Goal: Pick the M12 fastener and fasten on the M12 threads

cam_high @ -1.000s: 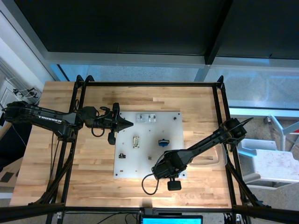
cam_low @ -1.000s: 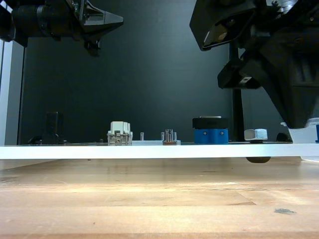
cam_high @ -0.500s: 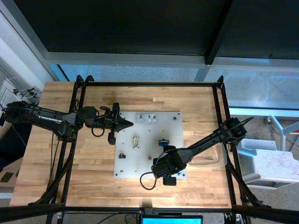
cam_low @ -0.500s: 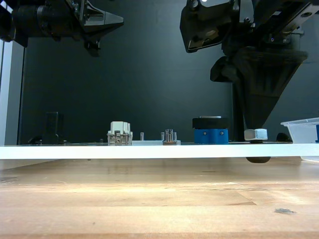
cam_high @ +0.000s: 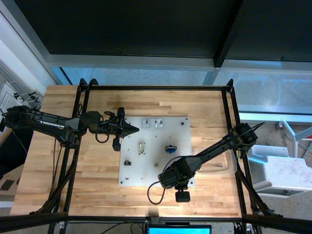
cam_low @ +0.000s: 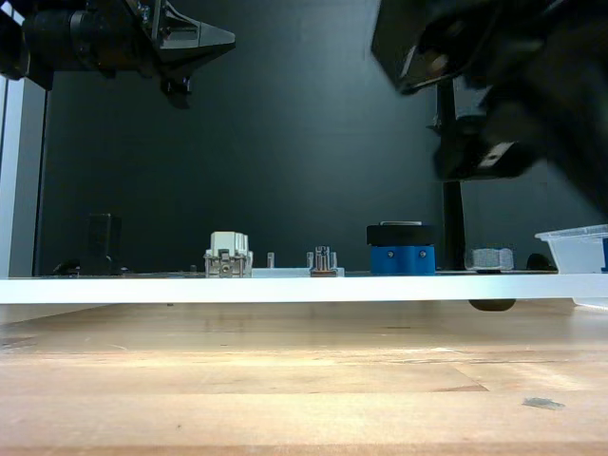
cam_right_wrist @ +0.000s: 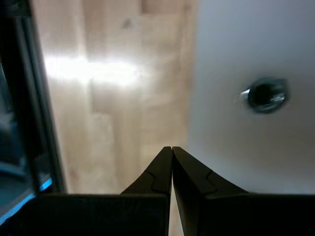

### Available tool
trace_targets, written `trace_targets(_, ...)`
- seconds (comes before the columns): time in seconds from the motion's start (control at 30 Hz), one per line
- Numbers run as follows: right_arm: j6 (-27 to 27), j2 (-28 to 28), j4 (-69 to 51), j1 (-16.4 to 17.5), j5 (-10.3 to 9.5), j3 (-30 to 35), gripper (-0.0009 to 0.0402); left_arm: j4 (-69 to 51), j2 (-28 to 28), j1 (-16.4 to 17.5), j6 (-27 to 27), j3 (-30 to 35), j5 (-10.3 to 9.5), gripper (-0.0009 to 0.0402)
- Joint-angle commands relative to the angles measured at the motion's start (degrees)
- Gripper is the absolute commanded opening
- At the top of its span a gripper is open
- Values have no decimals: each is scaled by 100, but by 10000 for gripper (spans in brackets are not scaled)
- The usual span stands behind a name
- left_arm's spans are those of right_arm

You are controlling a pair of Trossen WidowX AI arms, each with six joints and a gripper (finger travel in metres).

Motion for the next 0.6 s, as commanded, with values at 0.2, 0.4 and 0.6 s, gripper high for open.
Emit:
trace_targets(0.2,157,-26,-15,-15,1038,2,0,2,0,2,2,2,0,0)
trace_targets(0.4,505,-28,-81,-26,1884,2,0,2,0,2,2,2,0,0)
trace_targets(0.6,520,-4,-55,-26,2055,2,0,0,0,2,2,2,0,0)
